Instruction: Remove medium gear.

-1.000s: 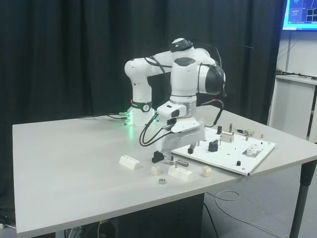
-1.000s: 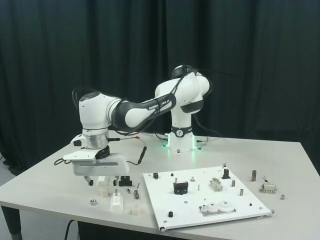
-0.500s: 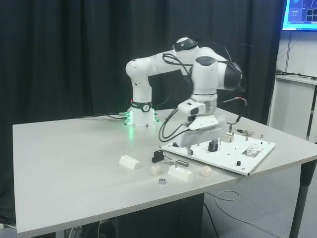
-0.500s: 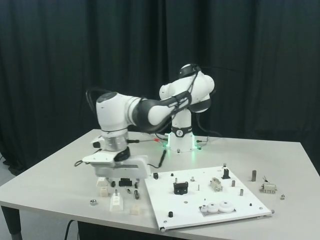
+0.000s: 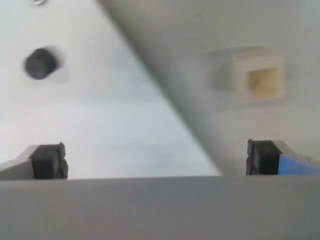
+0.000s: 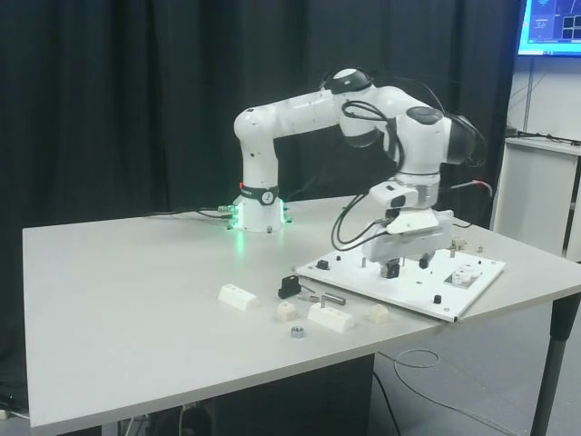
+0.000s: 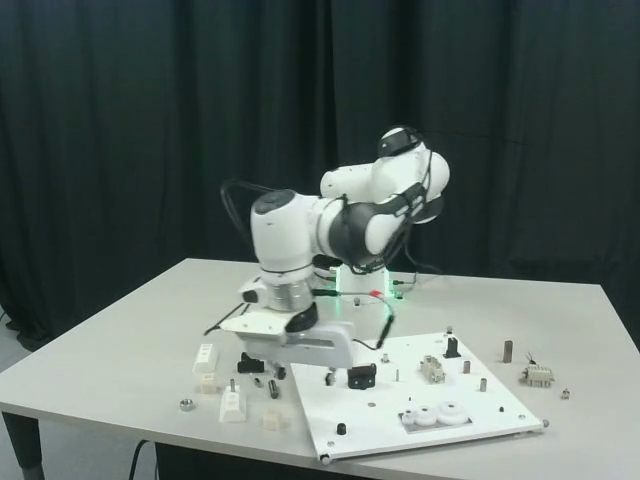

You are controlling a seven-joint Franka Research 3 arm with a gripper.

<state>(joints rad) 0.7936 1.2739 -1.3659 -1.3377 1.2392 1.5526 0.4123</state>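
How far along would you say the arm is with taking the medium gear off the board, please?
Nothing looks done yet: the white gears sit in their recess near the front edge of the white board. In hand: the gripper hangs open and empty over the board's other end, near the black block. Left: reaching the gears, grasping the medium one, lifting it off.

Your two room views are evenly lit from overhead, so the grey surface (image 6: pixel 136 282) reads bright against the black curtain (image 7: pixel 120 130), which swallows all detail. Shadows under the white arm (image 6: pixel 300 109) are soft and short. A green glow marks the arm's base (image 6: pixel 238 218). Your wrist view is blurred throughout: the black peg (image 5: pixel 40 63) smears and the white board's edge (image 5: pixel 165 95) is soft.
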